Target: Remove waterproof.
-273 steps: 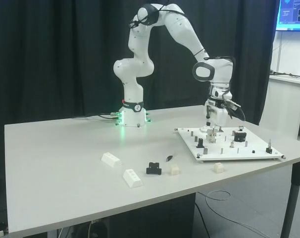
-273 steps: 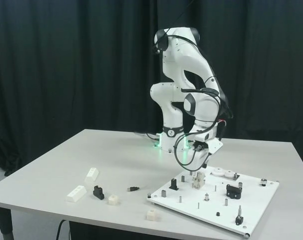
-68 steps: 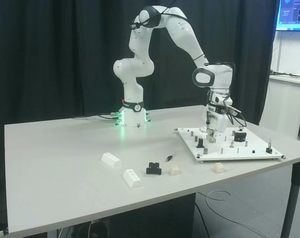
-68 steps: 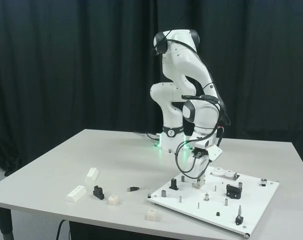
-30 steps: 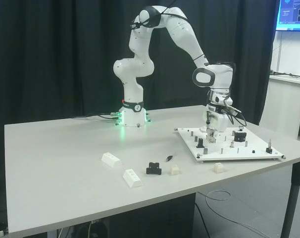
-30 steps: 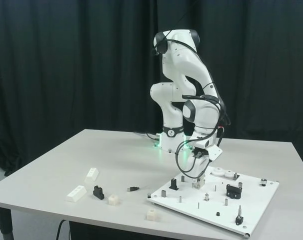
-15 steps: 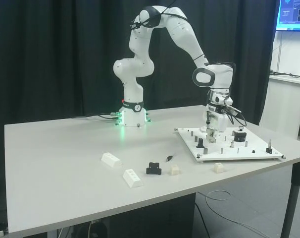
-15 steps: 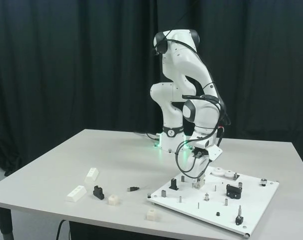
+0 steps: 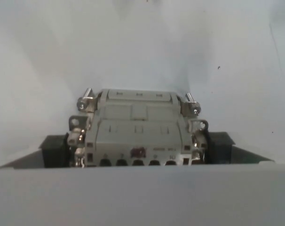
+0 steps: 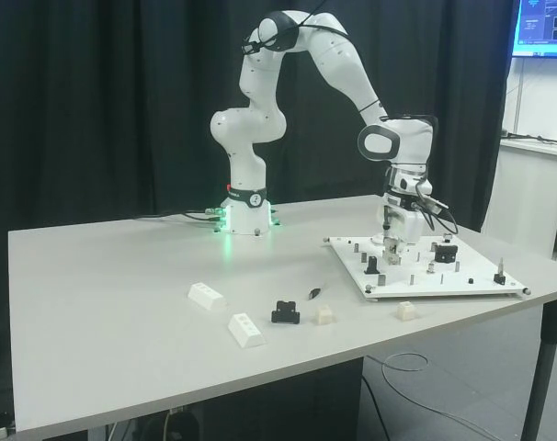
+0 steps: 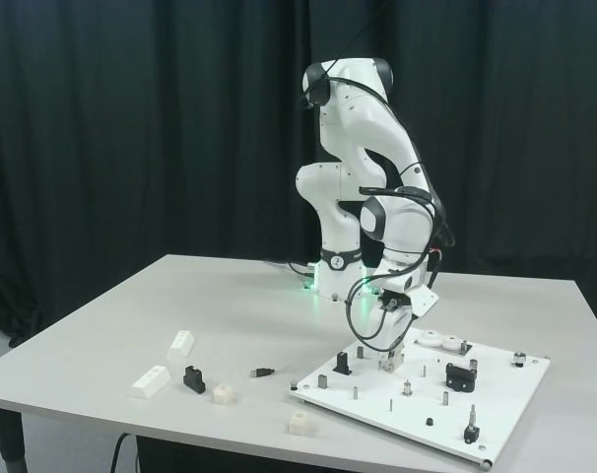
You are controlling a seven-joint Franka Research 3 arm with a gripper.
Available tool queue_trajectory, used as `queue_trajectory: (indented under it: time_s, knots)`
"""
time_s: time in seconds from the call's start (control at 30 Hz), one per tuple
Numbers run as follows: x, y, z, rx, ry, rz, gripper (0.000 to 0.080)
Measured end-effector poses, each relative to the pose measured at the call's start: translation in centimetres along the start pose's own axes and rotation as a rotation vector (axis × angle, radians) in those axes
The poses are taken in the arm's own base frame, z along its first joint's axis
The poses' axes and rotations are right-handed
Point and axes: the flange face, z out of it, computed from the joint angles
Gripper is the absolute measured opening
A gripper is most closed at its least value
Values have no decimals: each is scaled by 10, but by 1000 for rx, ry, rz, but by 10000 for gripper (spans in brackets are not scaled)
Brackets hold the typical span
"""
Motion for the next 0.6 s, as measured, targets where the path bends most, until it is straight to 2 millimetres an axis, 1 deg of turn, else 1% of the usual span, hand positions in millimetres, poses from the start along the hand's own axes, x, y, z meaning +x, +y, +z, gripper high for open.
queue_trajectory:
  time_s: [0.6]
  knots:
    - [0,0,-1,-1,-5,0,620]
